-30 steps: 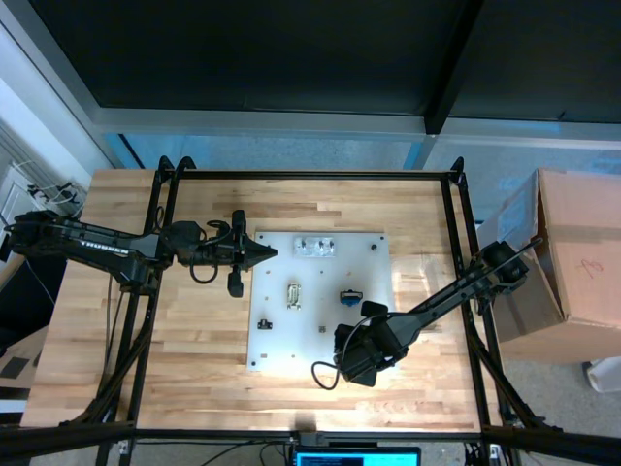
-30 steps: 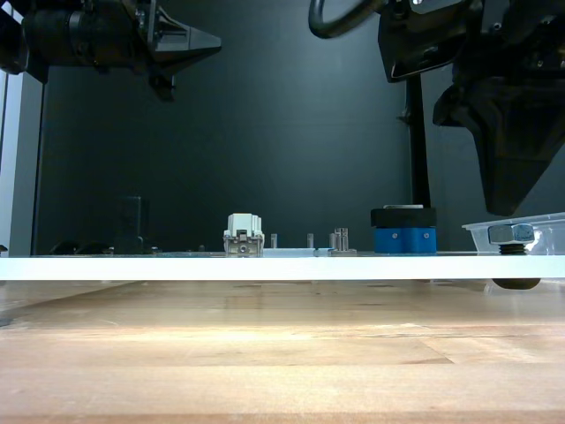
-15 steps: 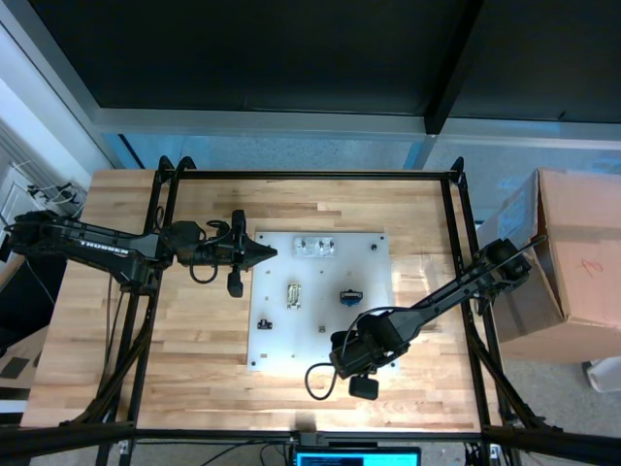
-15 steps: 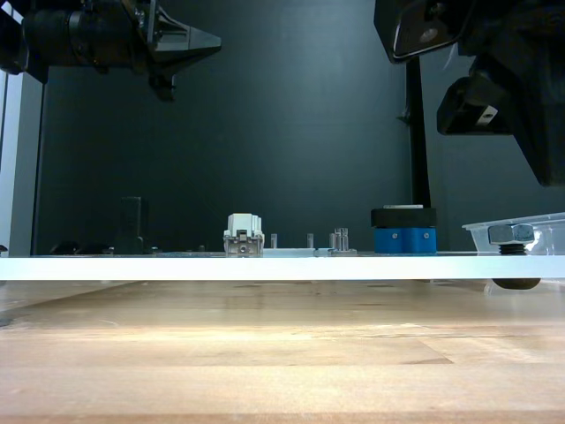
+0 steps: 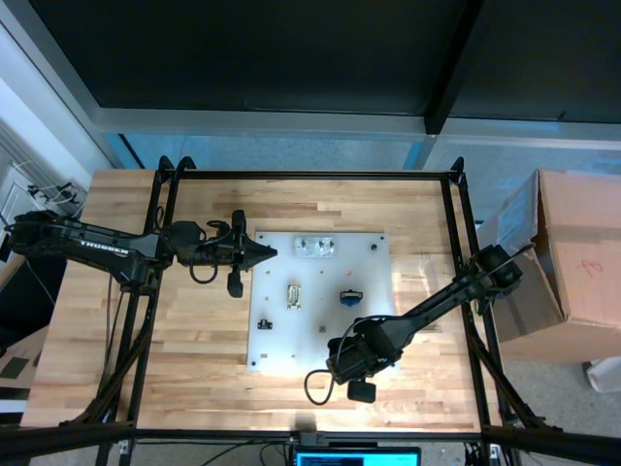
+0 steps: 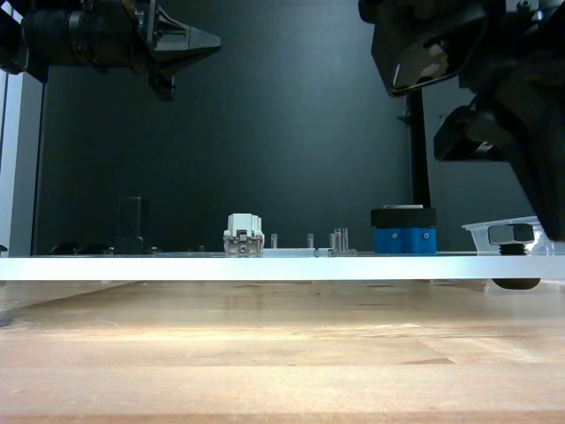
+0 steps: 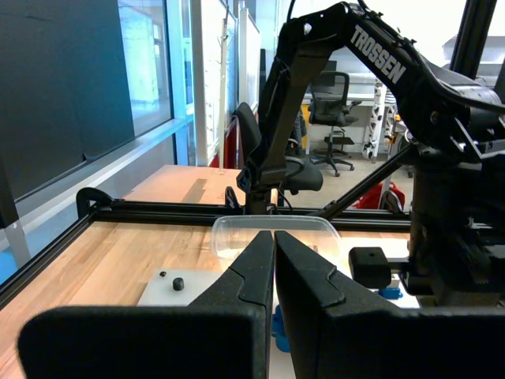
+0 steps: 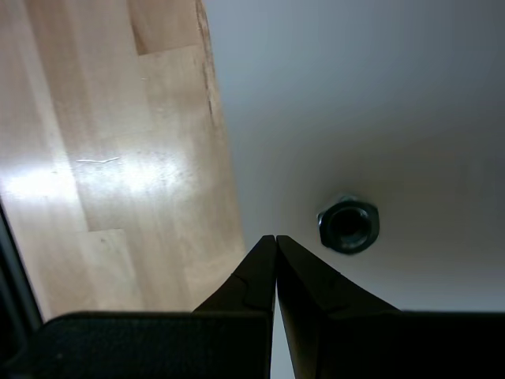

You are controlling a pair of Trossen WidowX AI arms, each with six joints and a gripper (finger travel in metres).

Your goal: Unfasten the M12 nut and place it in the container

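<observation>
The small silver hexagonal nut sits on top of the short black ribbed stud, which stands on the white board near its near right edge. The low view shows ribs below the nut. The right pincer hangs over the board's near edge with its fingers pressed together and nothing between them. The nut is just beside its tips and apart from them. The left pincer is raised above the board's far left edge, also closed on nothing. The clear plastic tray rests on the board's far side, well apart from the nut; I cannot tell what it holds. The board lies on the wooden surface.
</observation>
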